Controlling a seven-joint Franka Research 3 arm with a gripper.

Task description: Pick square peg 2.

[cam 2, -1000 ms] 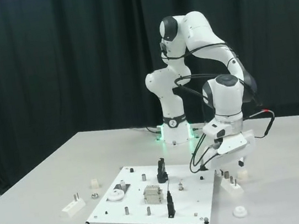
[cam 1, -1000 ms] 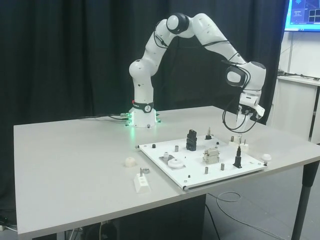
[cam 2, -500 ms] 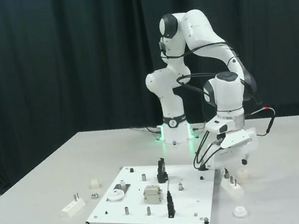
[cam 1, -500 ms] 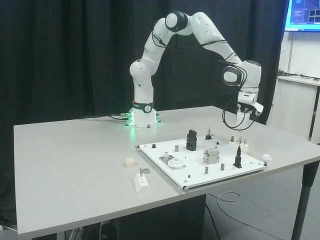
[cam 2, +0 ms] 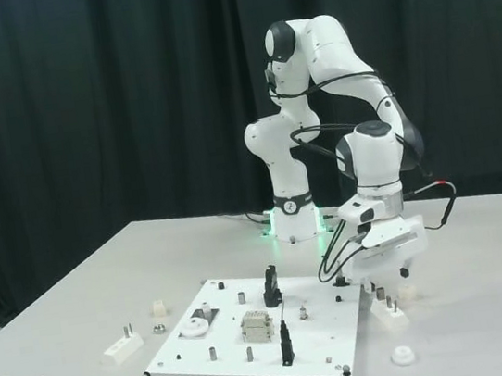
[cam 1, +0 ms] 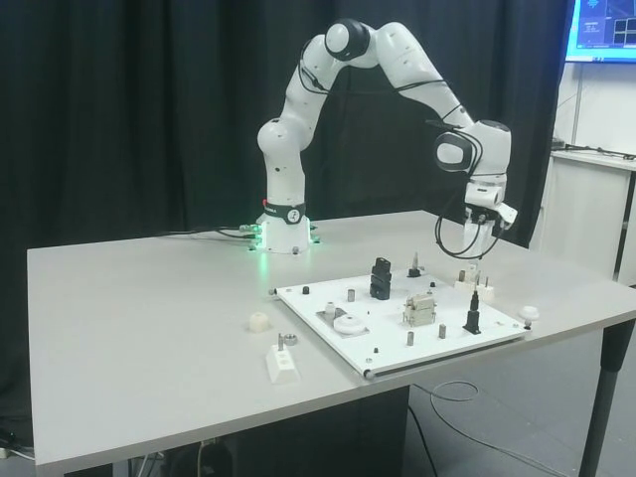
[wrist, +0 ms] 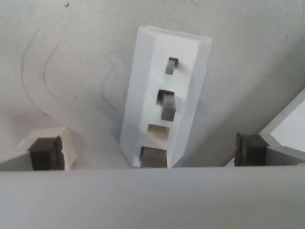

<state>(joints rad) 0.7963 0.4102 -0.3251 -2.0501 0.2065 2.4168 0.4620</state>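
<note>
Above the white peg holder (wrist: 164,95) on the desk (wrist: 71,57), just beside the white board (cam 2: 262,331), the claw (wrist: 147,155) hangs with its fingers spread wide and empty. Square peg 2 (wrist: 167,104) stands upright in the holder's middle socket. It looks small, rigid, light and smooth, so grip its flat opposite faces near the top.

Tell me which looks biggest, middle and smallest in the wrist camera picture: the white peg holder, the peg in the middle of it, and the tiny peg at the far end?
1. White peg holder, by far the biggest.
2. Middle peg.
3. Far-end peg, smallest, though it also sits farther from the camera, so its real size may be closer to the middle peg's.
</note>
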